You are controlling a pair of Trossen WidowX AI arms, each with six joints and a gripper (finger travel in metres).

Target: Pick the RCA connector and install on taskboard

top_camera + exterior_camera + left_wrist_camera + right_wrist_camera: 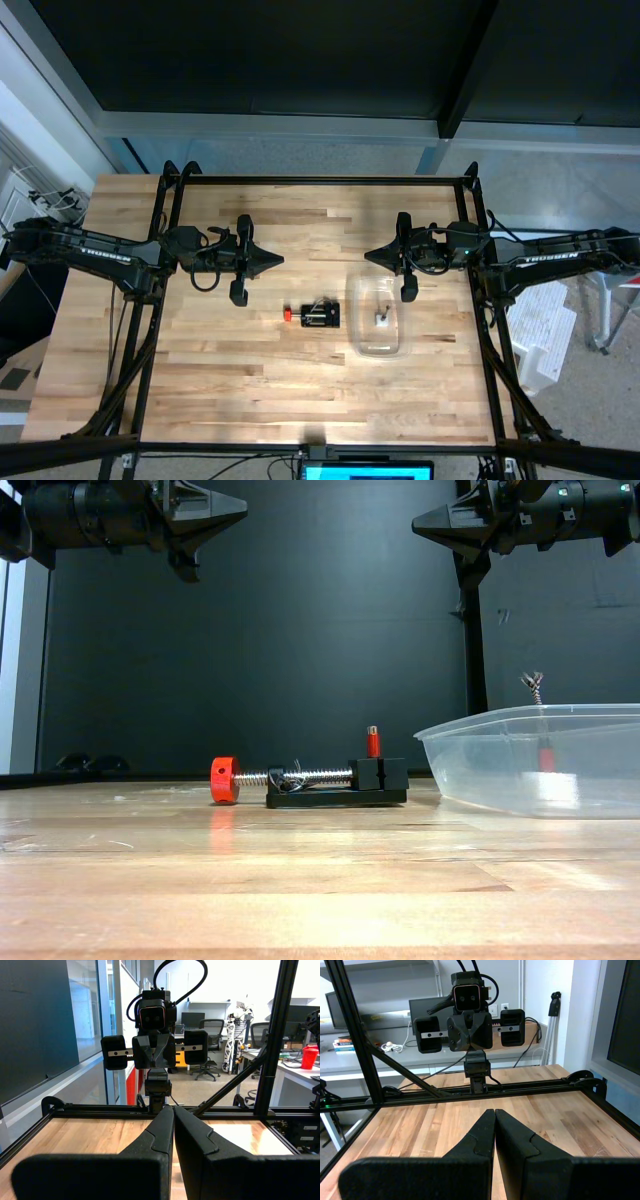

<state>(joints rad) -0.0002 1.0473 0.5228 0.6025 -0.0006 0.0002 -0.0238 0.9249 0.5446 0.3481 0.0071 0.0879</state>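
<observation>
- Surface [230,380]: the pick looks not yet begun.
- Left end effector [272,260], centre-left in the high view, and right end effector [373,256], centre-right, face each other, fingers pressed together, holding nothing.
- Tray [381,351], right of centre, holds the connector.
- Taskboard [320,316] lies just left of the tray, apart.
- Connector [382,319]: next, I judge, the right end effector must open and descend into the tray.
- Only the low view shows both end effectors high above everything.

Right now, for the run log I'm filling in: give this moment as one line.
left gripper: shut, raised at left | right gripper: shut, raised at right | RCA connector: in clear tray | taskboard: beside tray
</observation>
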